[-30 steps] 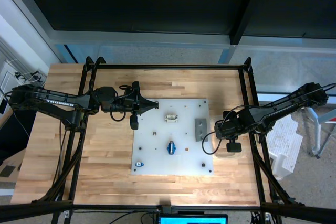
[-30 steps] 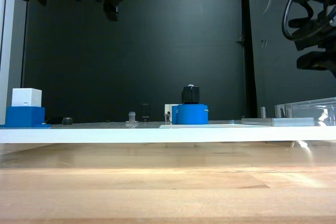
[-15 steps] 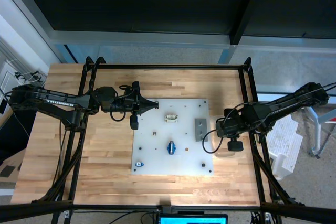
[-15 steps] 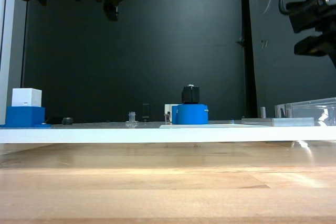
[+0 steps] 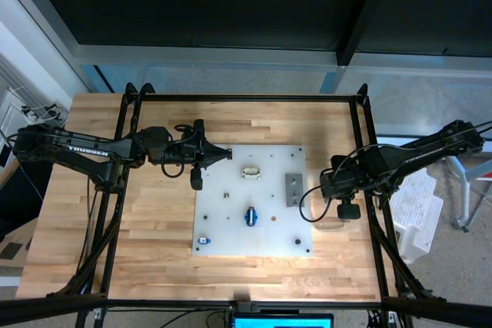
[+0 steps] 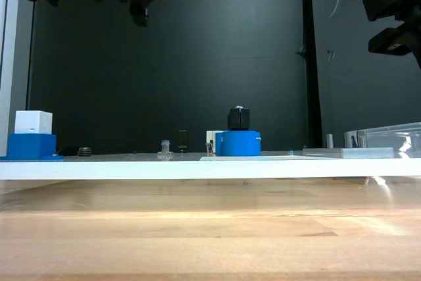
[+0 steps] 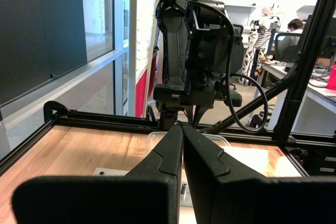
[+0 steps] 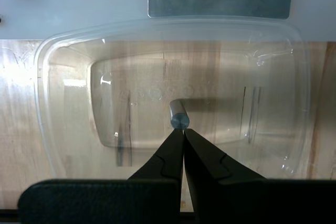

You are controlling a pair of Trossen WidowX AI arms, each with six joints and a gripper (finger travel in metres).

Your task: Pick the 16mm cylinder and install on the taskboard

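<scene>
Pickup stage, by my read. Right hand [image 8: 184, 129] hangs high over the clear tray [image 8: 47, 77], which sits on the table [image 5: 154, 220] just off the right edge of the taskboard [image 5: 231, 224], near the grey block [image 8: 220, 3]. Its fingers are drawn narrow, nearly touching, and the 16mm cylinder [image 8: 178, 114] sits right at their tips, pointing down toward the tray floor. I judge it pinched by its upper end, since it lines up dead on the tips; I cannot fully rule out that it lies loose in the tray. A tip grip like that leaves most of the cylinder free below for seating in a hole. Left hand [image 5: 228, 154] is parked level above the taskboard's far left corner, fingers pressed together on nothing, out of the working path. Next move calls for a carry across to the taskboard; so slim a hold could let the cylinder tilt.
</scene>
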